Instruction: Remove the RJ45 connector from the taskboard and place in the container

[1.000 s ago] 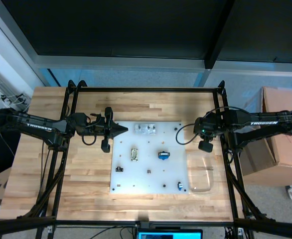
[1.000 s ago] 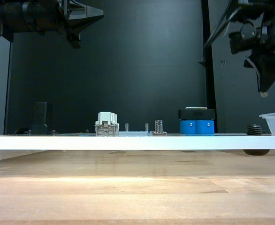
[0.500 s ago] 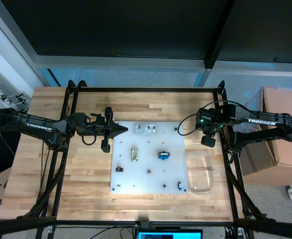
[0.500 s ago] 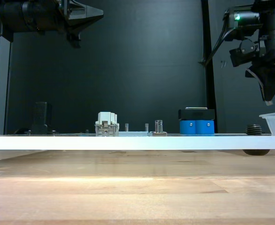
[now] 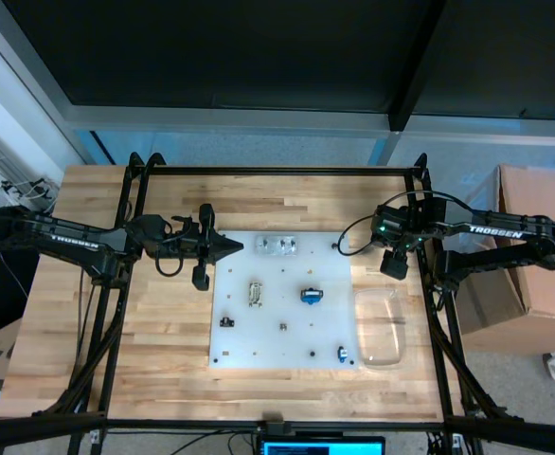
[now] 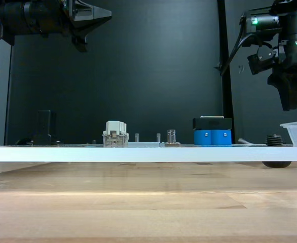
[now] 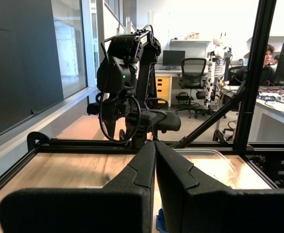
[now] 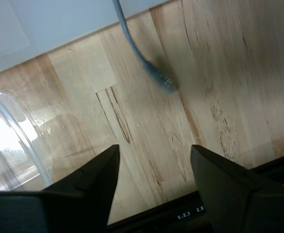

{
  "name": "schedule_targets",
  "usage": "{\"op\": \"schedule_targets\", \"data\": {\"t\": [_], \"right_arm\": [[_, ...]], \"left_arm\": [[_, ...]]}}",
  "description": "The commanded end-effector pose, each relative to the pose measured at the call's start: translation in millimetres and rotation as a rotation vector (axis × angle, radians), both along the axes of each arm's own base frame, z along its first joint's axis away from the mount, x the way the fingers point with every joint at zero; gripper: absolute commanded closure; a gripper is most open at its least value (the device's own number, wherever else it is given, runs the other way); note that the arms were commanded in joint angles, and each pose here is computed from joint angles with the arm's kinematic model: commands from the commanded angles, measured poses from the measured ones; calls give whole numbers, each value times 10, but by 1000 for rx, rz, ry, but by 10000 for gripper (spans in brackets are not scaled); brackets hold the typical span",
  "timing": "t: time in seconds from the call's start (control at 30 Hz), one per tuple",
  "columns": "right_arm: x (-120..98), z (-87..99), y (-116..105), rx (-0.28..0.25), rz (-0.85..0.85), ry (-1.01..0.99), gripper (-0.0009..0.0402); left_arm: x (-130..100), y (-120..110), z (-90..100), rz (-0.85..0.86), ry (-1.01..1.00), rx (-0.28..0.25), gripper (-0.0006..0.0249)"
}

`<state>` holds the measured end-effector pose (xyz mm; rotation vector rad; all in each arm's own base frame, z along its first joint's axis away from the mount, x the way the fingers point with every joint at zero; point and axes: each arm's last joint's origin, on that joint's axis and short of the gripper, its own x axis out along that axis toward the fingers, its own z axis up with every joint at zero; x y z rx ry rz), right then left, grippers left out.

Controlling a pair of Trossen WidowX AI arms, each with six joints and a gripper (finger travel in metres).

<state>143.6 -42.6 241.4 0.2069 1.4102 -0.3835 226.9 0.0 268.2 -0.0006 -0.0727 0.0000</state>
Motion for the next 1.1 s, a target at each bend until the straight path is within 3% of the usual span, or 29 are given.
{"op": "schedule_targets", "data": {"t": [0.03, 0.4, 0.67, 1.1], "right_arm": [[12, -12, -3, 5, -14, 9, 154], [56, -34, -16, -9, 97, 22, 130], [133, -54, -111, -78, 448, 30, 130], [407, -422, -347, -59, 624, 128, 130]], "left_arm": [[0, 0, 0, 0, 0, 0, 243], [0, 1, 0, 0, 0, 0, 243], [0, 1, 0, 0, 0, 0, 243], [0, 1, 0, 0, 0, 0, 243]]}}
